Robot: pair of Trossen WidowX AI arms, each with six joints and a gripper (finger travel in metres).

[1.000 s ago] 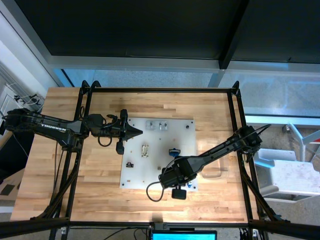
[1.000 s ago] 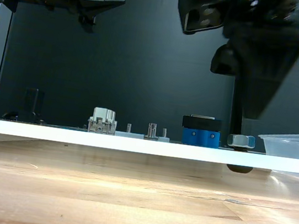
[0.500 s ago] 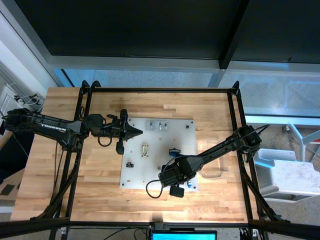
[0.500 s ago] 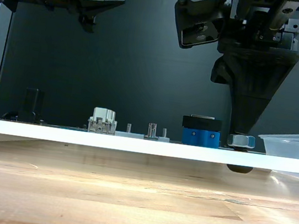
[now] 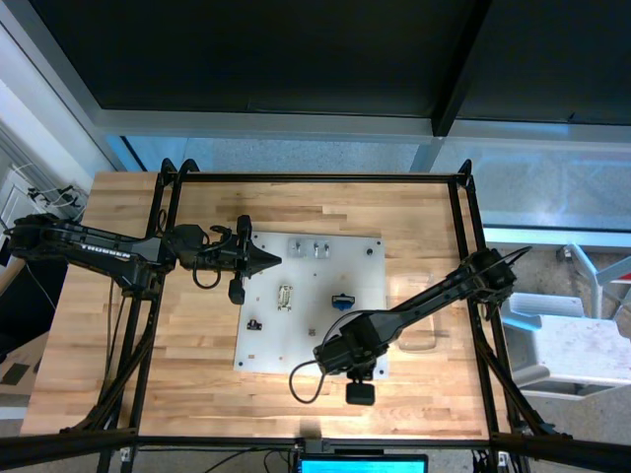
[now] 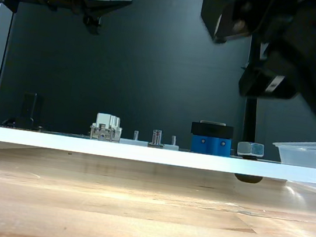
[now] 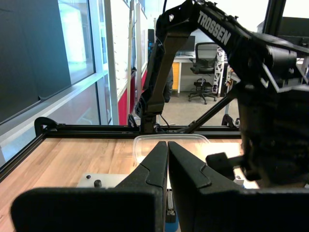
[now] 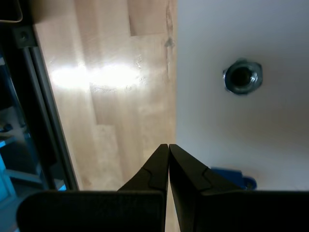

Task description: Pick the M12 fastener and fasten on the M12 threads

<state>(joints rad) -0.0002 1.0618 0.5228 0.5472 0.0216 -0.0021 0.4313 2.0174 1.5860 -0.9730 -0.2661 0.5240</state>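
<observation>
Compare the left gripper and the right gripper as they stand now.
The left gripper hangs level by the far left edge of the white board, pointing inward; the right gripper points straight down over the board's near edge. The right gripper is close to the M12 nut, which sits apart from it on its stud; the left gripper is far from the nut. Both have their jaws shut on nothing.

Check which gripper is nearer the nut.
Right. The right gripper hangs over the board's near right edge, jaws shut and empty, just beside the nut. The left gripper sits raised at the board's far left corner, jaws shut.
</observation>
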